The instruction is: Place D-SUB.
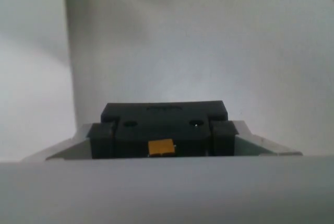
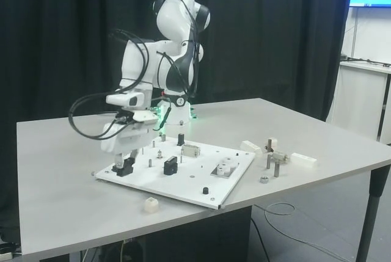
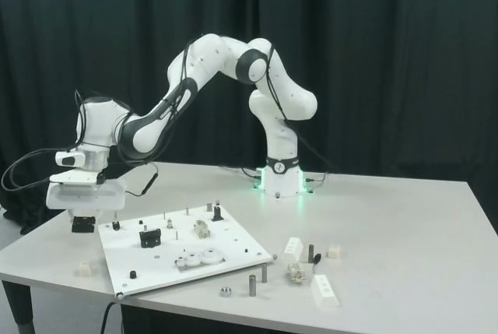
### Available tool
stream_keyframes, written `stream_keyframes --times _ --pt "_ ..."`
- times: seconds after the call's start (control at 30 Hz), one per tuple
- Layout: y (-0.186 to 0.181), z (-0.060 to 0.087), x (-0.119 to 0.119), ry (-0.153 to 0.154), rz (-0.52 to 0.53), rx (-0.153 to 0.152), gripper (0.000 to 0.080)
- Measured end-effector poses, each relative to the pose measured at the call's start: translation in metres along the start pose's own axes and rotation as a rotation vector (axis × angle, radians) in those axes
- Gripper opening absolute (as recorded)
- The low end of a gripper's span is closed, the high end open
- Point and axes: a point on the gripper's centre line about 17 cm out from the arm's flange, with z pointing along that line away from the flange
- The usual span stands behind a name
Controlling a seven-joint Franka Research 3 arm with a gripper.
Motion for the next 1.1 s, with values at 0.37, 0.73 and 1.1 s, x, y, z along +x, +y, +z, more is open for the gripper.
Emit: stream_keyframes --times 0.37,0.73,1.1 --pt "0.008 0.022 0.001 0.007 -0.004 0.031 0.0383" --pt "0.010 0.040 0.002 0.013 0.006 0.063 0.0383" --pt "0.008 0.051 0.004 0.016 0.005 0.097 0.0383"
